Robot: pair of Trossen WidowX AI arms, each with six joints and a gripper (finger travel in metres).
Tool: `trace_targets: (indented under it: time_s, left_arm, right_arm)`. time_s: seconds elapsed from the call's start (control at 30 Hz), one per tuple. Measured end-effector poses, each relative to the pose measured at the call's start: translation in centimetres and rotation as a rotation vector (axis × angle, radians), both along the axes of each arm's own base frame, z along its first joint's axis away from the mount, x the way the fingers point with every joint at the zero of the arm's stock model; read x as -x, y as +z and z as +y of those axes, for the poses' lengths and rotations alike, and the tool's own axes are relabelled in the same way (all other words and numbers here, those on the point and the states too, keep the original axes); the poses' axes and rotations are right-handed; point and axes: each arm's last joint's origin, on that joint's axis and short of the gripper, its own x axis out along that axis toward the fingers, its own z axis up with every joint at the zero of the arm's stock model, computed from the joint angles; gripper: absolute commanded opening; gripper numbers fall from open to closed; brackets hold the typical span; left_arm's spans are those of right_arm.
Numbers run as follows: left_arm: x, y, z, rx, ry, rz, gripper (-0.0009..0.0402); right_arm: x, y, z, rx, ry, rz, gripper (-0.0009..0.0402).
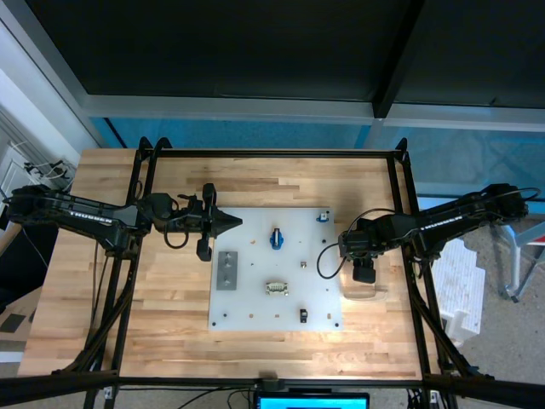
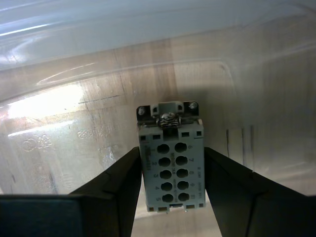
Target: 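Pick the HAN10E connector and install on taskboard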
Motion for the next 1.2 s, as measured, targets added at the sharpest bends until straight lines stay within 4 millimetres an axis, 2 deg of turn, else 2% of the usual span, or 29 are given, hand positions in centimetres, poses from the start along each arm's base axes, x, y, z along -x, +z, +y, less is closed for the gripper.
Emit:
trace_targets:
  time_s: [0.27, 0.5, 1.0, 1.2]
  left_arm:
    - [0.0, 0.0, 0.0, 0.0, 0.0, 0.0, 0.0001]
    - [0.0, 0.0, 0.0, 0.0, 0.0, 0.0, 0.0001]
    - [0.0, 0.0, 0.0, 0.0, 0.0, 0.0, 0.0001]
    - [0.0, 0.0, 0.0, 0.0, 0.0, 0.0, 0.0001]
  right_arm:
    - [0.0, 0.0, 0.0, 0.0, 0.0, 0.0, 0.0083]
    - [0.2, 0.6, 0.0, -0.006, -0.014, -0.014, 0.0054]
    - [-0.1, 7.0, 0.1, -0.01, -0.004, 0.007, 0.0034]
    - [-0.3, 8.5, 0.1, -0.012, -0.004, -0.001, 0.0034]
